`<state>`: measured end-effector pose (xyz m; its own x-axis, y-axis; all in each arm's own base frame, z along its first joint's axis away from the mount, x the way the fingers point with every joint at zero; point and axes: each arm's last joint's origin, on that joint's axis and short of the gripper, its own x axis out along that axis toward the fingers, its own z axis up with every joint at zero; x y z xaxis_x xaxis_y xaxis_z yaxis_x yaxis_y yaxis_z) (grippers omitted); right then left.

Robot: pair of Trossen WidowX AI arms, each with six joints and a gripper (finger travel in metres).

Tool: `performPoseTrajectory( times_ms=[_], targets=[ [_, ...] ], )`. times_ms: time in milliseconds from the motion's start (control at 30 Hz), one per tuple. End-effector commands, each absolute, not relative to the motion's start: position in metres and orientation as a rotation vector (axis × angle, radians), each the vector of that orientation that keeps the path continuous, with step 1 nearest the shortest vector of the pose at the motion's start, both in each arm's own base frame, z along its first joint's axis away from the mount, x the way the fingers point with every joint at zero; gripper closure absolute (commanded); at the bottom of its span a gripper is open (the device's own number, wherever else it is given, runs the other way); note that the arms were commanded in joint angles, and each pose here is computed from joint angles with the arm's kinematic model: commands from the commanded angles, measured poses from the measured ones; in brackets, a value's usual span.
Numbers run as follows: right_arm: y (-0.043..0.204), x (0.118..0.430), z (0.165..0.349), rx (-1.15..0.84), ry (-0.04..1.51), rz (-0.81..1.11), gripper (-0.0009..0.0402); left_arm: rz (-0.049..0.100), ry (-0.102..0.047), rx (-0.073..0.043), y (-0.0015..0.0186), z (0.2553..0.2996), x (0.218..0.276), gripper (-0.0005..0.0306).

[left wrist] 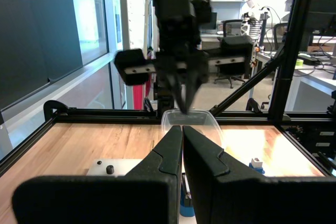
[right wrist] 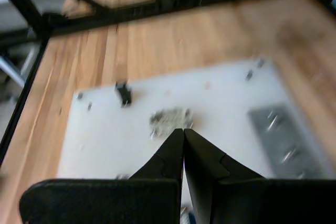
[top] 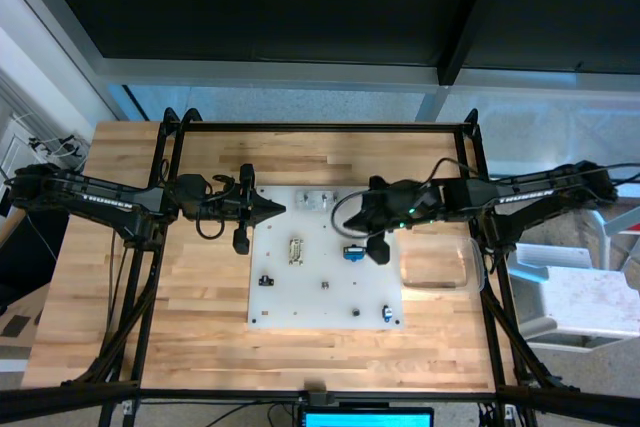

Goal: Unfasten the M12 fastener and place in the container

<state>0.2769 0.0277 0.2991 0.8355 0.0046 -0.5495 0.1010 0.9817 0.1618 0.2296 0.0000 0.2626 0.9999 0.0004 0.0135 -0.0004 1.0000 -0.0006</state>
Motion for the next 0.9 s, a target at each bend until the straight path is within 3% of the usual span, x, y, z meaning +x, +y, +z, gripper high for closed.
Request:
performPoseTrajectory(
  times_ms=[33,300,600,900],
  targets=[
    [0.036,0.286,0.303,0.235,0.695,-0.067,0.0393,0.0,-0.014,0.0,0.0,0.2626,0.2296,0.03],
    [0.055,0.307,0.305,0.361,0.982,-0.179,0.0393,0.0,-0.014,0.0,0.0,0.2626,0.2296,0.03],
    [0.084,0.327,0.31,0.429,1.151,-0.265,0.0393,0.0,-0.014,0.0,0.0,0.2626,0.2296,0.03],
    [0.118,0.337,0.294,0.485,1.343,-0.303,0.0393,0.0,-0.014,0.0,0.0,0.2626,0.2296,0.03]
  ],
)
